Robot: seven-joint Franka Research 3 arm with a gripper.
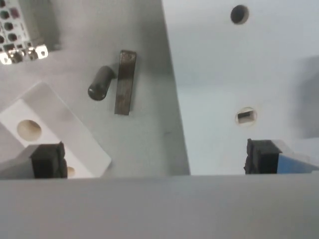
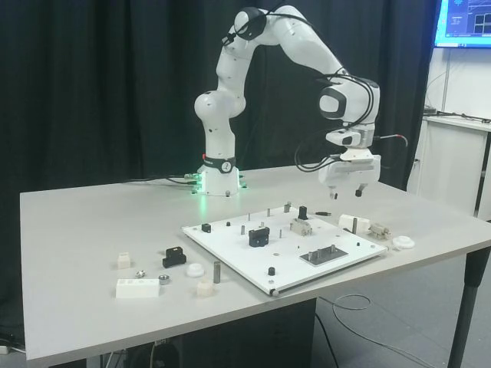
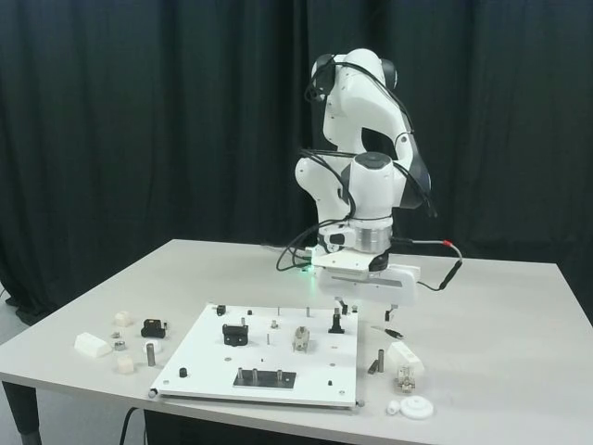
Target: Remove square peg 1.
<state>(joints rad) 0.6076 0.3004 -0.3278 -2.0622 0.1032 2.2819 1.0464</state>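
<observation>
My gripper (image 1: 154, 158) hangs open above the edge of the white board (image 1: 239, 64), nothing between its fingers. A small square-ended peg (image 1: 244, 116) sits sunk in a round recess of the board, close to one black fingertip (image 1: 261, 157). Off the board, a dark square bar (image 1: 124, 82) and a black round peg (image 1: 101, 83) lie side by side on the grey table. From the room, the gripper (image 2: 347, 188) (image 3: 366, 311) hovers well above the board's (image 2: 284, 253) (image 3: 269, 357) far right side.
A white block with holes (image 1: 50, 129) (image 3: 405, 357), a small connector (image 1: 15, 35) (image 3: 405, 378) and a white disc (image 3: 417, 405) lie beside the board. Black fixtures and upright pins stand on the board. More small parts (image 2: 138, 287) lie on the table's left.
</observation>
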